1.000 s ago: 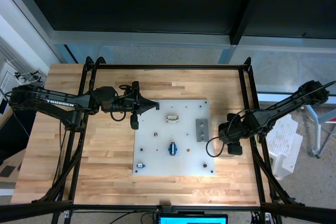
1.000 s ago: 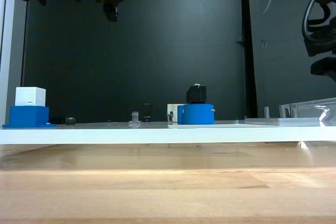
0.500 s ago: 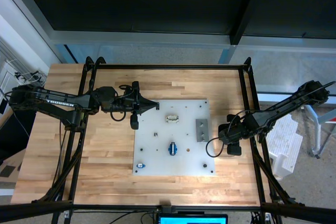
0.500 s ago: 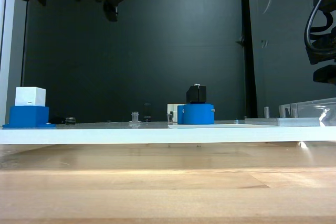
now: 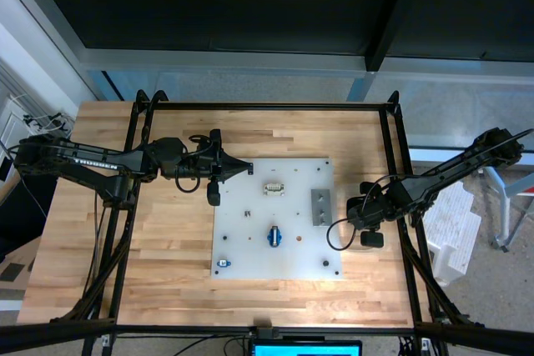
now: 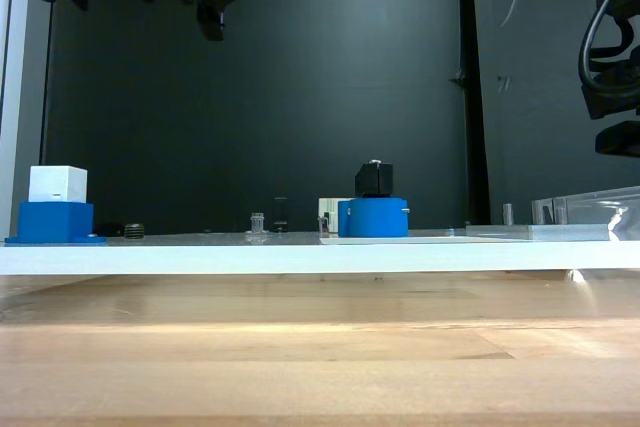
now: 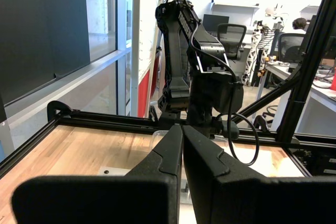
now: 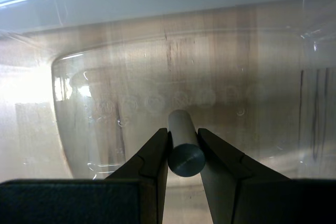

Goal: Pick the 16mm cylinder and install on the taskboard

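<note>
Clamping the 16mm cylinder between its two fingertips, the right gripper holds the peg lengthwise, pointing away from the wrist camera. Its jaws are narrowed to just the peg's width. Behind the peg lies the clear plastic tray. The peg seems to sit clear of the tray floor, though that is hard to judge. In the high view this gripper hangs just beyond the right edge of the taskboard, near the grey metal block. Farther off, the left gripper hovers high over the board's far left corner, its fingers pressed flat together on nothing.
</note>
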Robot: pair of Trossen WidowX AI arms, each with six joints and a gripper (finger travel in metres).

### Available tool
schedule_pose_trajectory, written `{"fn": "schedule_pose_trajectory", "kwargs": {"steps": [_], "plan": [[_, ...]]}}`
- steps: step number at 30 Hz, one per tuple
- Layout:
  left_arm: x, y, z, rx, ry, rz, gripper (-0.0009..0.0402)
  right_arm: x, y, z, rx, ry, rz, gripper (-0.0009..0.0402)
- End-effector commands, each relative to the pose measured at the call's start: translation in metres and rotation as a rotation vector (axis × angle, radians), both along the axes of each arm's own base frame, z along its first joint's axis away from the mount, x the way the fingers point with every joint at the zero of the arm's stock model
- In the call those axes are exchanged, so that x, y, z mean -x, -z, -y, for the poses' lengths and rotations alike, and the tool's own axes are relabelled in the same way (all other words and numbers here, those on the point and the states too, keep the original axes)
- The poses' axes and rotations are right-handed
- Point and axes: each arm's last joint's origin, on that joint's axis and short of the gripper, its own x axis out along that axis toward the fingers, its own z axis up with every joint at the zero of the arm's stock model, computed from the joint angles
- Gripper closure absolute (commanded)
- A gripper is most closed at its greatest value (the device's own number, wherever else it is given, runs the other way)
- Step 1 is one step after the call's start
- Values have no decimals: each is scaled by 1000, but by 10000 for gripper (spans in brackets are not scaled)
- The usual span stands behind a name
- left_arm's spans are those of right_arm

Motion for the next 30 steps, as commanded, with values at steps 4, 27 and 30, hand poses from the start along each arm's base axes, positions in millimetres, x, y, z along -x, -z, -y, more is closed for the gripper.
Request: {"fn": "schedule_pose_trajectory", "kwargs": {"steps": [4, 27, 30], "plan": [[0, 0, 0, 0, 0, 0, 393, -2, -10, -1, -7, -2, -6, 385], [0, 0, 0, 0, 0, 0, 393, -12, -62, -7, -68, 41, -32, 393], [0, 0, 0, 0, 0, 0, 393, -19, -66, -9, -48, 29, -20, 393]]}}
